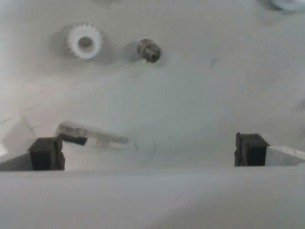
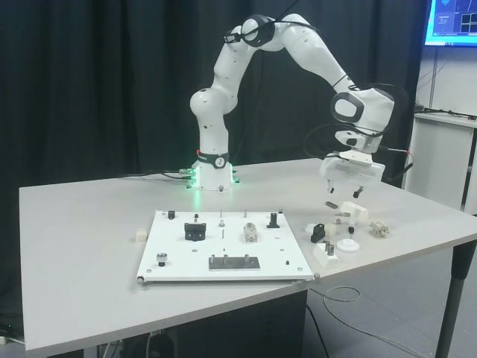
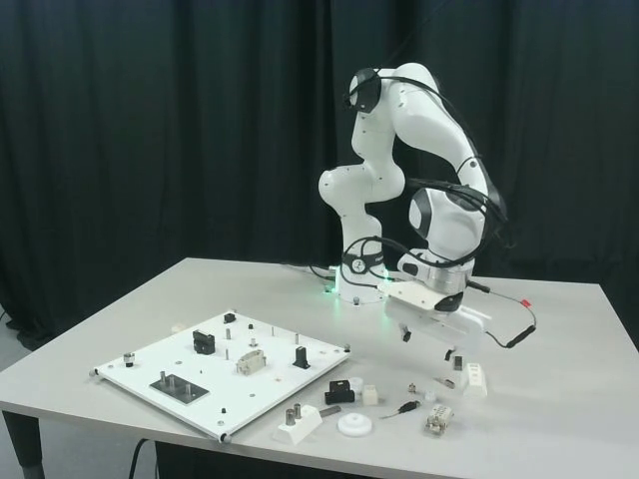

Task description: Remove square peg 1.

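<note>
My gripper point(image 2: 344, 200) hangs open a little above the table, to the right of the white assembly board point(image 2: 171, 257), over a group of loose parts. In the wrist view the gripper point(image 1: 148, 151) has nothing between its black fingertips point(image 1: 46, 153), which stand wide apart. Under it lie a white gear point(image 1: 85, 42), a small metal cylinder point(image 1: 149, 49) and a see-through piece with a black end point(image 1: 93, 135). Several pegs and fixtures stand on the board point(image 3: 140, 384). I cannot tell which part is square peg 1.
Loose parts beside the board include a white gear point(image 2: 345, 245), a white block point(image 2: 356, 211), a small connector point(image 2: 380, 228), a black piece point(image 2: 319, 232) and a white base with pegs point(image 3: 298, 425). The arm's base point(image 2: 209, 175) stands behind the board. The table's front edge is close to the parts.
</note>
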Controlling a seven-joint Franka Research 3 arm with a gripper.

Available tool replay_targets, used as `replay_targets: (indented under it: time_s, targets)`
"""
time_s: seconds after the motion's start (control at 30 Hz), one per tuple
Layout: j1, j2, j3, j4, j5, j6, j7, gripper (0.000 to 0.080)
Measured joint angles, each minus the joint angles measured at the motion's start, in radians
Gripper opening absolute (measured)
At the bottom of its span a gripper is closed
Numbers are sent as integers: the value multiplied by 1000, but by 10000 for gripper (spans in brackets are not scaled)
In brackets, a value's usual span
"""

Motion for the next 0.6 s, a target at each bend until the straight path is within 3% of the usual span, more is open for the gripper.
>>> replay_targets:
  time_s: [0.6]
  targets:
    - [-23, -5, 0, -4, -13, -15, -17, 800]
